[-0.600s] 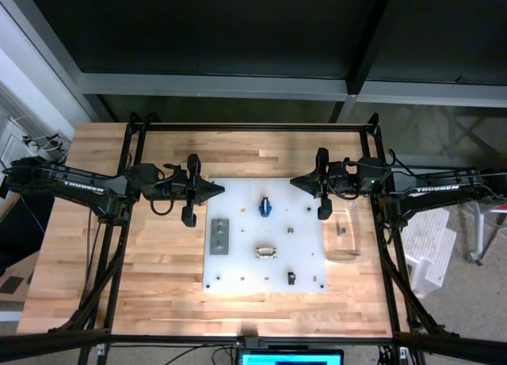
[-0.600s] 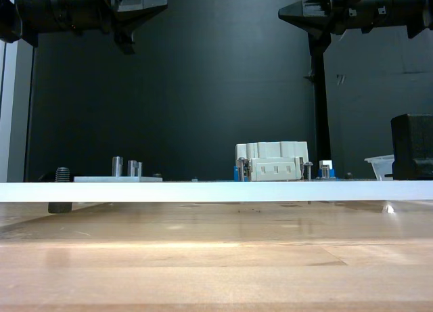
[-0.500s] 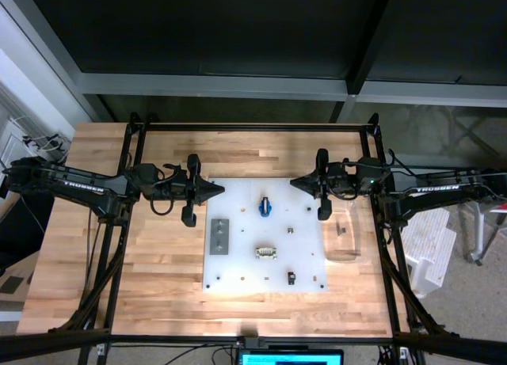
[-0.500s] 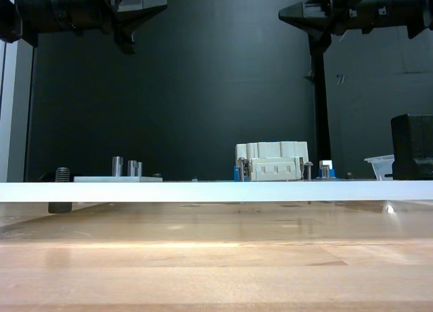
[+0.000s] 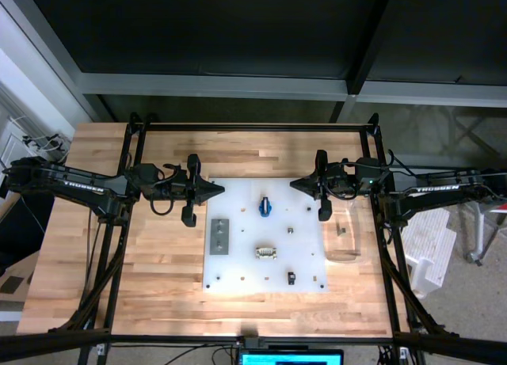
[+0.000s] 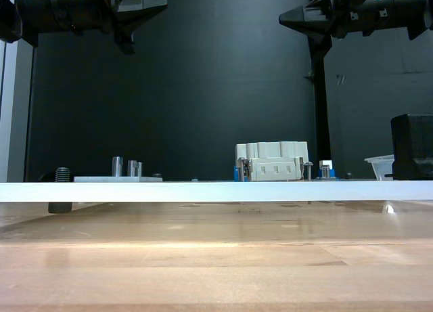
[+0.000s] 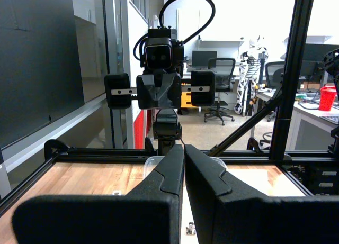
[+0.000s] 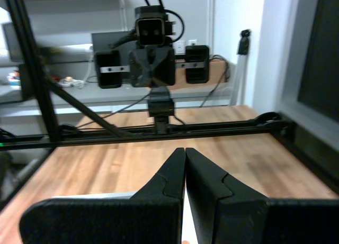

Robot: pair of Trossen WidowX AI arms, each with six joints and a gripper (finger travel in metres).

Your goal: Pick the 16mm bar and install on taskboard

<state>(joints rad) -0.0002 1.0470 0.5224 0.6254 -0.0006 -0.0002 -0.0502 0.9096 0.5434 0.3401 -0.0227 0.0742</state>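
— While the bar point(image 5: 342, 230), that small grey piece as far as I can tell, lies free in the tray point(image 5: 341, 256) near the right gripper point(image 5: 293, 183), nobody holds it.
— And that right gripper, pinched closed and empty, has just dipped its nose. The left gripper point(image 5: 223, 189), closed too, hasn't budged above the board point(image 5: 238, 270). The pick has barely begun.

left hand point(image 5: 218, 191) and right hand point(image 5: 295, 183) above white board's point(image 5: 305, 258) far edge

TROSSEN – left arm point(image 5: 79, 188), right arm point(image 5: 438, 188)
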